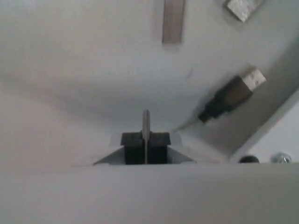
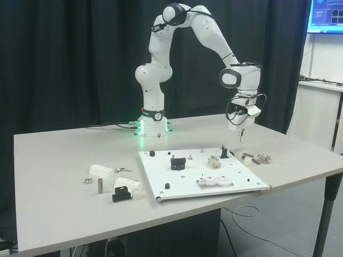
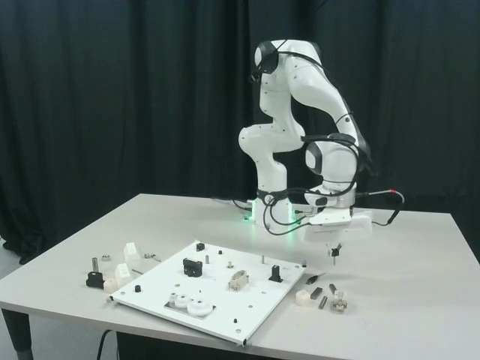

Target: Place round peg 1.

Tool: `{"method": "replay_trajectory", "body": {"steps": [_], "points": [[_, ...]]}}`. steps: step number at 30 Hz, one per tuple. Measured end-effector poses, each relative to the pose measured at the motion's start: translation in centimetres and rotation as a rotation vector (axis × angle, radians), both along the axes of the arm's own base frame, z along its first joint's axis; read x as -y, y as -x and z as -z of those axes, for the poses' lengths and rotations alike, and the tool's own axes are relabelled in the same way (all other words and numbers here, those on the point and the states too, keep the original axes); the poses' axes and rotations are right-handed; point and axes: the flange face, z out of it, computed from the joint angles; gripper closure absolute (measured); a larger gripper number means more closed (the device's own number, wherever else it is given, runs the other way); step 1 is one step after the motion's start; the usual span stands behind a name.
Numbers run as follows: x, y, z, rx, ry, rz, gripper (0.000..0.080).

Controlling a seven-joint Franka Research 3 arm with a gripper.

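My gripper (image 1: 145,140) is shut on a thin grey round peg (image 1: 145,122) that sticks out past the black fingertips. In the first room view the gripper (image 2: 240,133) hangs above the table with the peg pointing down, just beyond the right edge of the white board (image 2: 182,179). The second room view shows the gripper (image 3: 333,253) a short way above the table beside the board (image 3: 251,304), over the loose parts there. The peg touches nothing below it.
A black USB plug (image 1: 231,95) with its cable lies on the table under the gripper. A grey bar (image 1: 173,21) and small metal parts (image 2: 257,157) lie nearby. The board carries a black holder (image 2: 177,163) and white gears (image 2: 217,182). More parts (image 2: 112,182) lie left of the board.
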Motion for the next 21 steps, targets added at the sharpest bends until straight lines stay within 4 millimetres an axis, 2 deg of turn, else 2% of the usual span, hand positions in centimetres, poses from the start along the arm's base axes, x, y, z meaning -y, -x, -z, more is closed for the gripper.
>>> {"method": "replay_trajectory", "body": {"steps": [9, 10, 19, 20, 21], "points": [[-1.1, -1.2, 1.0, -0.003, 0.001, -0.005, 0.0777], [-1.1, -1.3, 1.1, -0.003, 0.001, -0.005, 0.0718], [-1.6, -1.9, 1.5, -0.005, 0.002, -0.005, 0.0718], [-1.6, -2.0, 1.5, -0.005, 0.002, -0.005, 0.0099], [-1.7, -2.0, 1.5, -0.005, 0.002, -0.005, 0.0099]]}}
